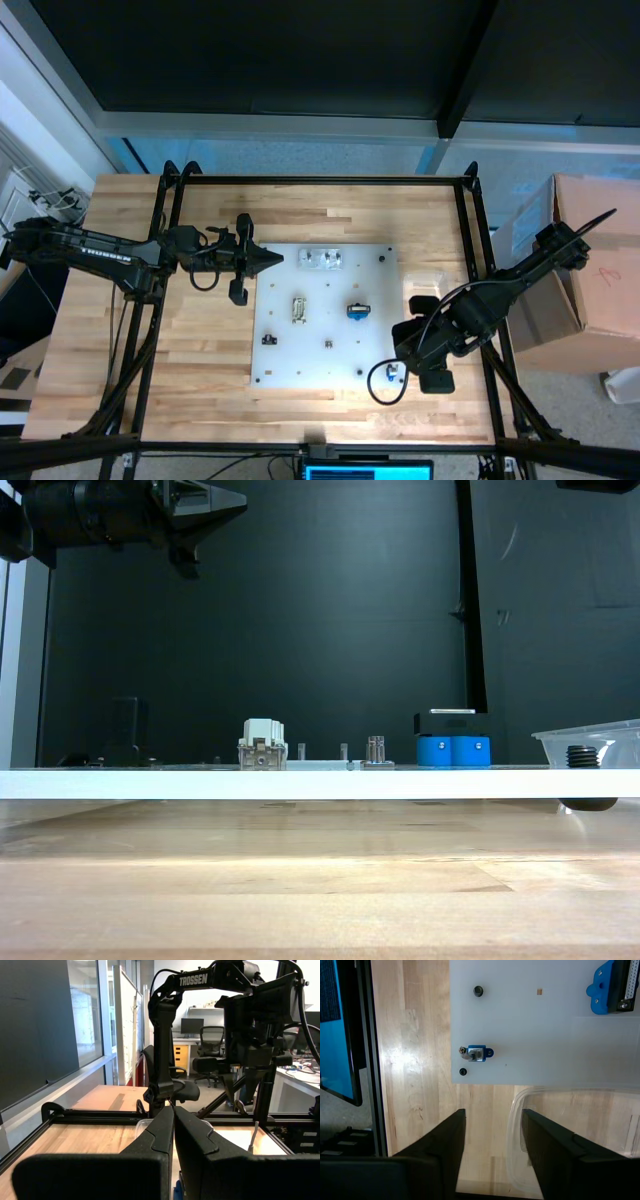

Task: Remove the RJ45 connector from the taskboard and place in the container

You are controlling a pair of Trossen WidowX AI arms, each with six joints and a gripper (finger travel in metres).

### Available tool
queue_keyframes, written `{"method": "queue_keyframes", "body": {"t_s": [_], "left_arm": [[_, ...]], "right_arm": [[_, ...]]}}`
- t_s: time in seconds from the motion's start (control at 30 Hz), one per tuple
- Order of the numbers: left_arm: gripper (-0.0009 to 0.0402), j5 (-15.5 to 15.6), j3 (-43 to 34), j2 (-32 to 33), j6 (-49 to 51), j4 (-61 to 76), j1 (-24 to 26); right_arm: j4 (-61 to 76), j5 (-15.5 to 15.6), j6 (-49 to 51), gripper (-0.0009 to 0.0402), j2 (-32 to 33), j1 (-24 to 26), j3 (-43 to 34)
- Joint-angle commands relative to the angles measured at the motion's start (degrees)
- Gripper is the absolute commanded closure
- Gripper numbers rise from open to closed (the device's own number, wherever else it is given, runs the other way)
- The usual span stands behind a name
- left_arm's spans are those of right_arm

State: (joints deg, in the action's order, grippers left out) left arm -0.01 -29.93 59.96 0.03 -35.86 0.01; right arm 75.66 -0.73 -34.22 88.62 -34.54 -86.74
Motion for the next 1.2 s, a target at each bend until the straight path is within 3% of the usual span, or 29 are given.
{"method": "queue_keyframes", "body": {"t_s": [0.03,0.43,1.2], "left_arm": [[0.0393,0.00,-0.02,0.02,-0.02,0.00,-0.02],[0.0393,0.00,-0.02,0.02,-0.02,0.00,-0.02],[0.0393,0.00,-0.02,0.02,-0.02,0.00,0.00]], "right_arm": [[-0.09,-0.33,-0.07,0.0191,0.02,-0.04,0.37],[-2.40,-0.28,-0.07,0.0125,0.02,-0.39,3.34],[-14.36,-0.26,-0.48,0.0123,0.02,-0.96,13.38]]}}
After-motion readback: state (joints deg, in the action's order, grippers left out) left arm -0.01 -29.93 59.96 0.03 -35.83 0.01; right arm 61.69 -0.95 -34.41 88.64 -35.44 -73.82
